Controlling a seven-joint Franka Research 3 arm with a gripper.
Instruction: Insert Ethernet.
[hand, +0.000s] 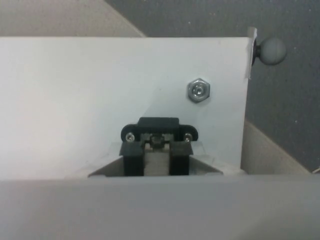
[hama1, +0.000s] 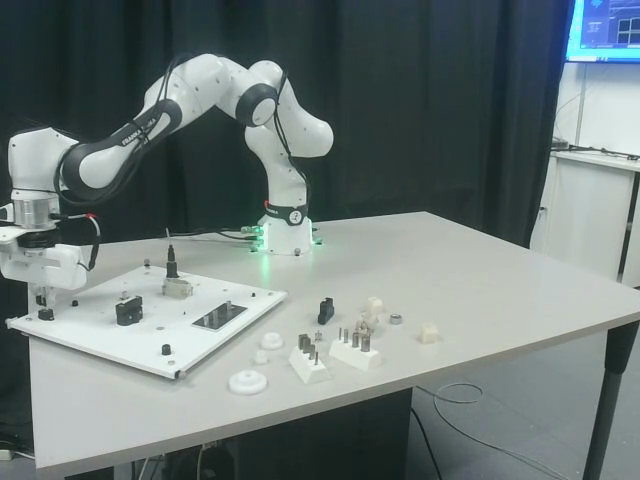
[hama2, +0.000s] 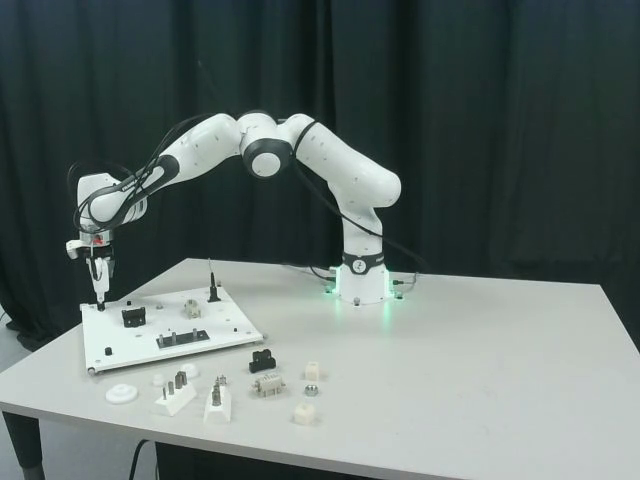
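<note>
My gripper hangs over the far left corner of the white board, its two black fingers shut on a pale Ethernet plug. The plug's tip sits at the mouth of a black socket housing fixed to the board with two screws. The room views show the gripper pointing straight down just above the socket. Whether the plug is seated in the socket is hidden.
A hex nut and a grey ball knob lie near the socket. The board also carries a black block, an upright peg and a black plate. Loose white gears and peg stands lie in front.
</note>
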